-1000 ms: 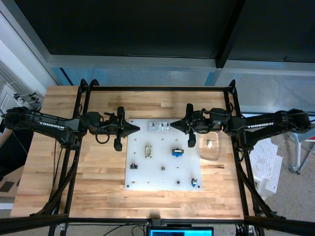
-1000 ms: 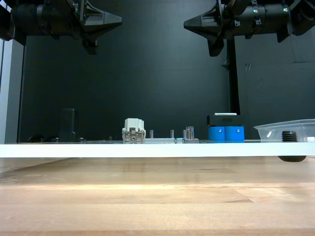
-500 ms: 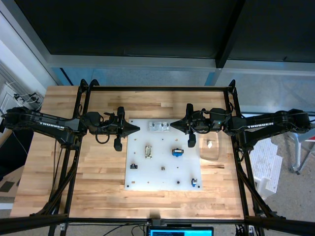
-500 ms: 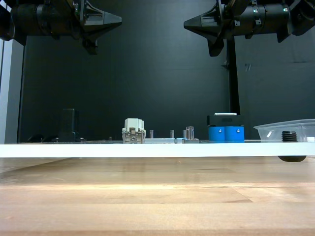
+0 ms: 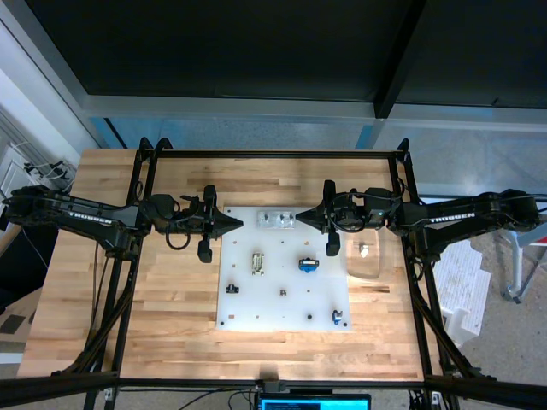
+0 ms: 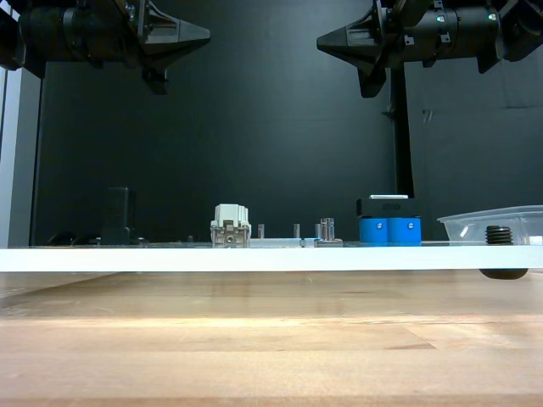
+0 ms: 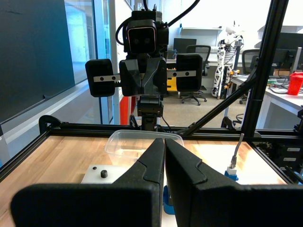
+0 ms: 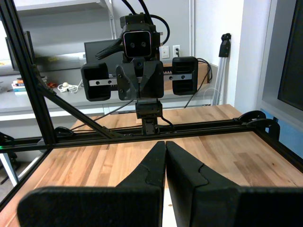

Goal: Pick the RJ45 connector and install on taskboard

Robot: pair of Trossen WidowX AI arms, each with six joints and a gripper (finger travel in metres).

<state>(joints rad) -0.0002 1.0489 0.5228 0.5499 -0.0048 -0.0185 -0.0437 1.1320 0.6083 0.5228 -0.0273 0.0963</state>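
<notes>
A pale wooden butcher-block table point(image 5: 154, 299) carries everything. At its centre lies the taskboard point(image 5: 265, 312), a large flat white square plate dotted with small dark holes.

The left gripper point(image 5: 239, 224), a black wedge on the left arm, hangs over the board's 10 o'clock edge and points toward 3 o'clock. In the low view it point(image 6: 206, 36) sits high above the plate, well apart from every fitting. In the left wrist view its two fingers are pressed together with nothing between them point(image 7: 164, 142).

The right gripper point(image 5: 299, 218) hangs over the board at about 1 o'clock and points toward 9 o'clock. It is equally high in the low view point(image 6: 321, 40). Its fingers are likewise pressed together and empty point(image 8: 165, 143).

A small clear plastic tray point(image 5: 376, 269) stands on the wood just beside the board's 3 o'clock edge, with a small whitish lump point(image 5: 365, 251) inside.

On the board, a blue fitting with black sides point(image 5: 308, 265) stands just toward 3 o'clock from the centre. A beige connector block point(image 5: 257, 263) stands toward 9 o'clock.

The RJ45 connector point(image 5: 339, 318), a tiny blue block with a dark edge, rests on the plate by its 5 o'clock corner, well apart from both grippers.
</notes>
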